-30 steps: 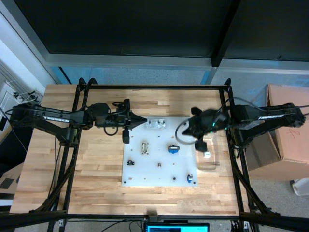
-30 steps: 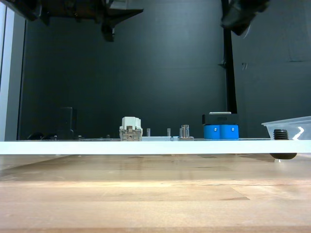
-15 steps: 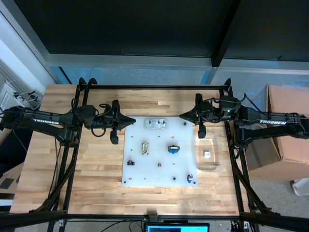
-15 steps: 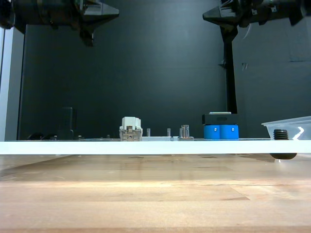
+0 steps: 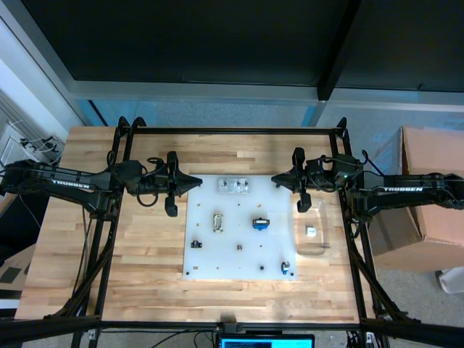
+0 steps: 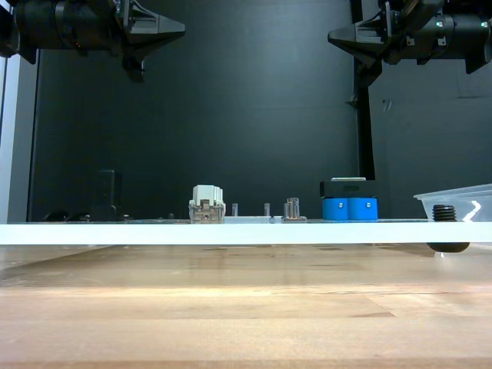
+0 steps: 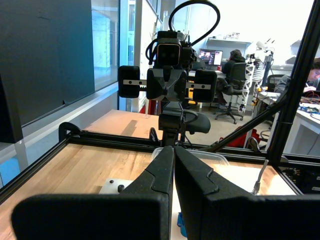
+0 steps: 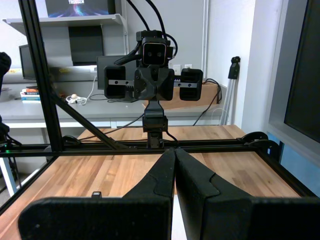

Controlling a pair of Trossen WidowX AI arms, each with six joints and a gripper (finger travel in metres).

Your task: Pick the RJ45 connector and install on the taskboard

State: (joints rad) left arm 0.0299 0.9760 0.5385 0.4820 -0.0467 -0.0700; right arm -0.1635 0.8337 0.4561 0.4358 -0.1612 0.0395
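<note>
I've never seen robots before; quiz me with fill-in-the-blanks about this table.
The left gripper, shut, hangs by the board's far ___ corner.
The right gripper, also ___, hangs by its far right corner.
A ___ block lies in the clear tray.
Missing: left, shut, white.
I cannot tell where the connector is.

RJ45 connector's position indiscernible; small blue jack [image 5: 287,269] at white board's [image 5: 217,255] near right corner.
</note>
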